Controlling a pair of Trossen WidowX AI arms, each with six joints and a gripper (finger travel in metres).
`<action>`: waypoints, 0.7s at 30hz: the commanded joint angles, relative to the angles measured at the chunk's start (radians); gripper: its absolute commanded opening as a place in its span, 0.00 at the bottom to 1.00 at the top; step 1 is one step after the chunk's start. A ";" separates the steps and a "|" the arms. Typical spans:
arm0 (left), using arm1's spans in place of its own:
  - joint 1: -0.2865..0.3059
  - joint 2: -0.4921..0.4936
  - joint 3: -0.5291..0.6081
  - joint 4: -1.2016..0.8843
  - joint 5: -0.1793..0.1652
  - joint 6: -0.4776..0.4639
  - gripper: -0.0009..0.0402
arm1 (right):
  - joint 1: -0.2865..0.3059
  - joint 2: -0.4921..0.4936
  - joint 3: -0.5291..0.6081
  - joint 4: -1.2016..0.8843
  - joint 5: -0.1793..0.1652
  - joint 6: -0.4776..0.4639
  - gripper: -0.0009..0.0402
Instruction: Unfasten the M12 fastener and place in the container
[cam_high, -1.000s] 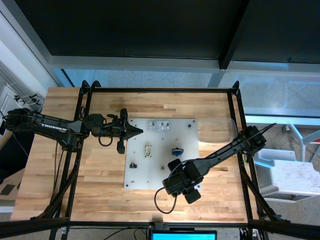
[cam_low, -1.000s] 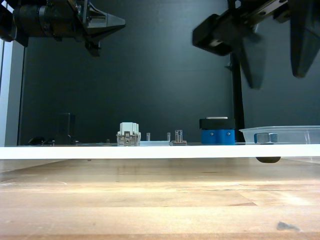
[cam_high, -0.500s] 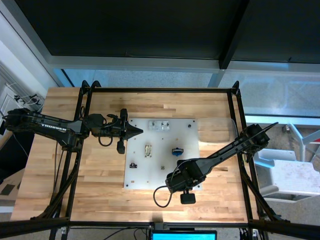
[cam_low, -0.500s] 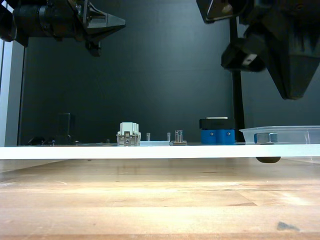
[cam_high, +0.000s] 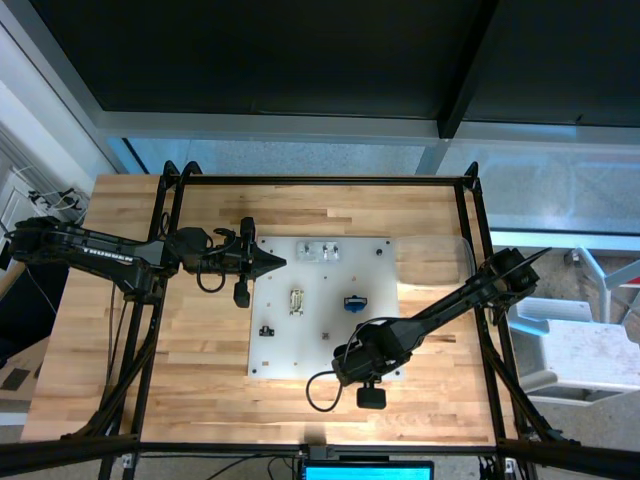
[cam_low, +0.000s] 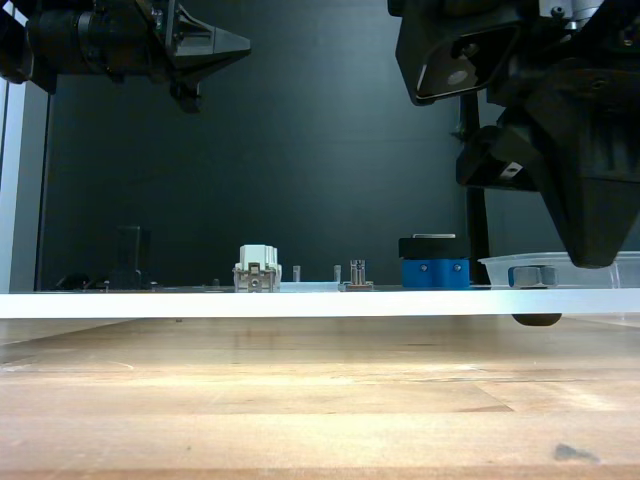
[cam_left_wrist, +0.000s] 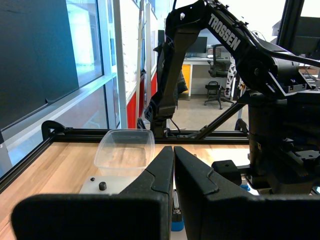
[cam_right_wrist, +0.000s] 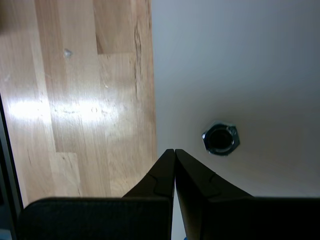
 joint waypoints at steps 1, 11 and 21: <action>0.000 0.000 0.000 0.000 0.000 0.000 0.02 | -0.003 0.001 -0.002 0.000 0.006 -0.001 0.02; 0.000 0.000 0.000 0.000 0.000 0.000 0.02 | -0.006 0.001 -0.009 0.000 0.027 0.007 0.02; 0.000 0.000 0.000 0.000 0.000 0.000 0.02 | -0.006 0.001 -0.023 0.002 0.031 0.022 0.02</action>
